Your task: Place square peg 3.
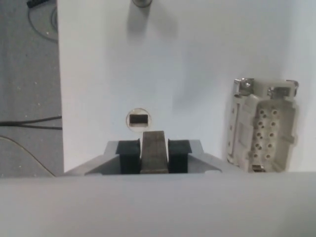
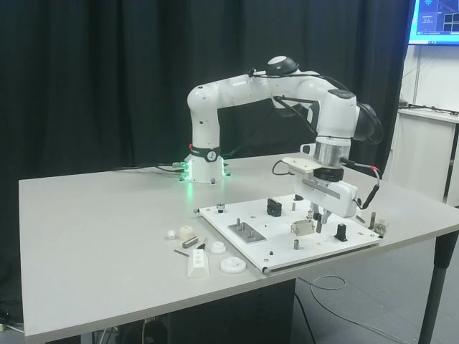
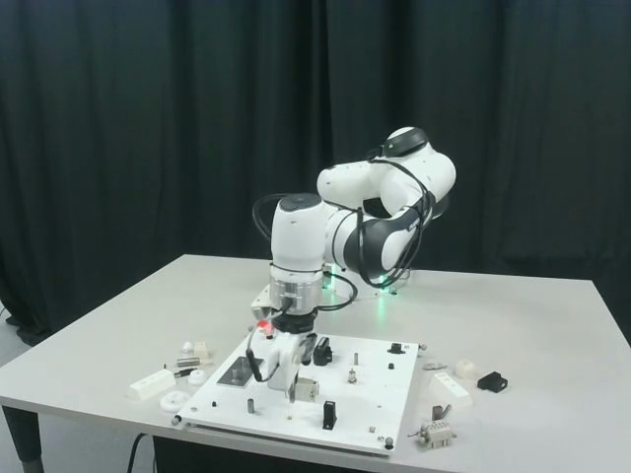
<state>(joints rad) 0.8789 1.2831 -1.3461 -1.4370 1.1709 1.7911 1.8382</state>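
In the wrist view my gripper [image 1: 153, 157] is shut on the square peg [image 1: 153, 148], a grey bar upright between the two black pads [image 1: 129, 154]. Just beyond the peg's tip, the white board [image 1: 197, 59] has a round insert with a small rectangular hole [image 1: 138, 119]. The peg hangs above the board, close to that hole but not in it. From the first room view the gripper [image 2: 318, 213] hovers low over the board [image 2: 237, 212], near its right half. The second room view shows the gripper [image 3: 293, 392] over the board's middle.
A white multi-pin connector [image 1: 261, 128] lies on the board beside the gripper. A metal pin [image 1: 141, 2] stands farther along the board. A grey metal plate [image 2: 246, 232], black parts [image 2: 274, 208], white gears and blocks [image 2: 197, 264] sit nearby. Cables [image 1: 29, 123] run past the board's edge.
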